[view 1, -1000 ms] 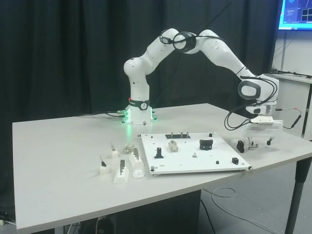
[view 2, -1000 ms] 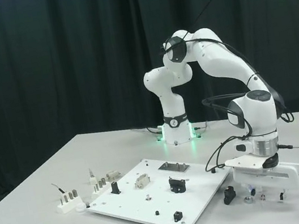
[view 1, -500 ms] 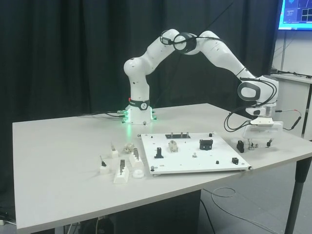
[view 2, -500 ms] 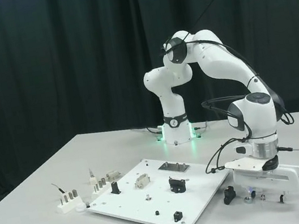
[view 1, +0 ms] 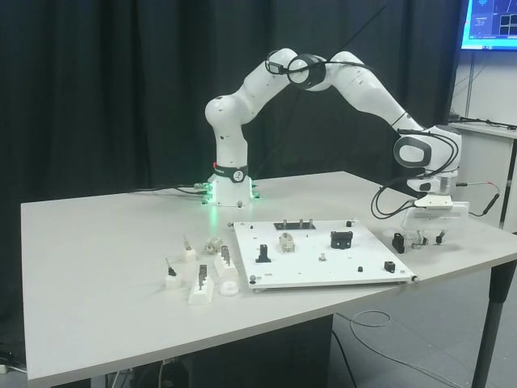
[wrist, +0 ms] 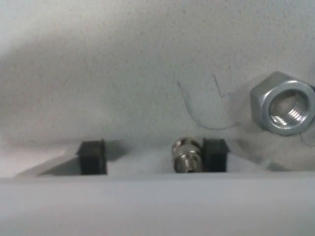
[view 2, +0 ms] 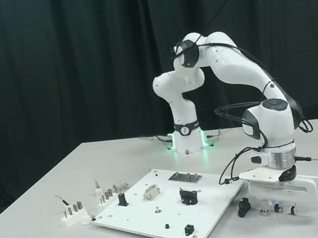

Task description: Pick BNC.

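Grey counter (view 1: 97, 242) carries everything. White arm (view 2: 230, 70) is bolted at the far side (green light at its base) and reaches over and down to the counter's edge beyond the white board (view 1: 319, 255). The board lies flat mid-counter with small black and metal fixtures on it. Beside the board on the other side stand several small white blocks (view 2: 71, 216) with pins or connectors upright in them.

Claw (view 2: 282, 207) is down low at the counter surface, just off the board's corner, next to a small black block (view 2: 244, 207). Wrist view: two black fingertips (wrist: 92, 157) are spread well apart, not closed. The BNC (wrist: 187, 155) (small metal barrel connector) lies on the counter between them, right up against one fingertip, well clear of the other. No firm grip shows, since only one pad is near it; whether that pad actually touches cannot be told.

A metal hex nut (wrist: 282, 103) lies flat on the counter close to the BNC, outside the fingertips; in the second room view it sits by the claw (view 2: 264, 212).
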`<state>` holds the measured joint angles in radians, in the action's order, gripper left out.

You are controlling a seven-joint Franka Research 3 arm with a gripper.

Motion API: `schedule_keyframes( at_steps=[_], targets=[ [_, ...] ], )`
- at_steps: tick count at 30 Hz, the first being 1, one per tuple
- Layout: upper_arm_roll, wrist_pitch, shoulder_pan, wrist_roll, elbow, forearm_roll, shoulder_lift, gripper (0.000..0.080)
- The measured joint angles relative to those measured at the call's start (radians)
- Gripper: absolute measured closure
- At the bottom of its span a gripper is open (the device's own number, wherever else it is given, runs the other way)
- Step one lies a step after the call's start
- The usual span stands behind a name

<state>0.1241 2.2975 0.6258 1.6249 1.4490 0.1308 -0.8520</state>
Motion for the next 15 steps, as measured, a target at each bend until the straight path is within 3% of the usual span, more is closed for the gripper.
schedule_keyframes(
  at_steps=[1,7,8,12,13,15],
  targets=[
    [0.000,0.000,0.000,-0.001,0.000,0.000,-0.001,0.0434],
    [0.003,0.000,0.000,-0.008,0.000,0.000,-0.005,0.0434],
    [0.004,0.000,0.000,-0.008,0.000,0.000,-0.005,0.0608],
    [0.005,0.000,0.000,-0.008,-0.001,0.000,-0.006,0.0608],
    [0.005,0.000,0.000,-0.008,-0.001,0.000,-0.006,0.0680],
    [0.006,0.000,0.000,-0.008,-0.001,0.000,-0.006,0.0680]
  ],
)
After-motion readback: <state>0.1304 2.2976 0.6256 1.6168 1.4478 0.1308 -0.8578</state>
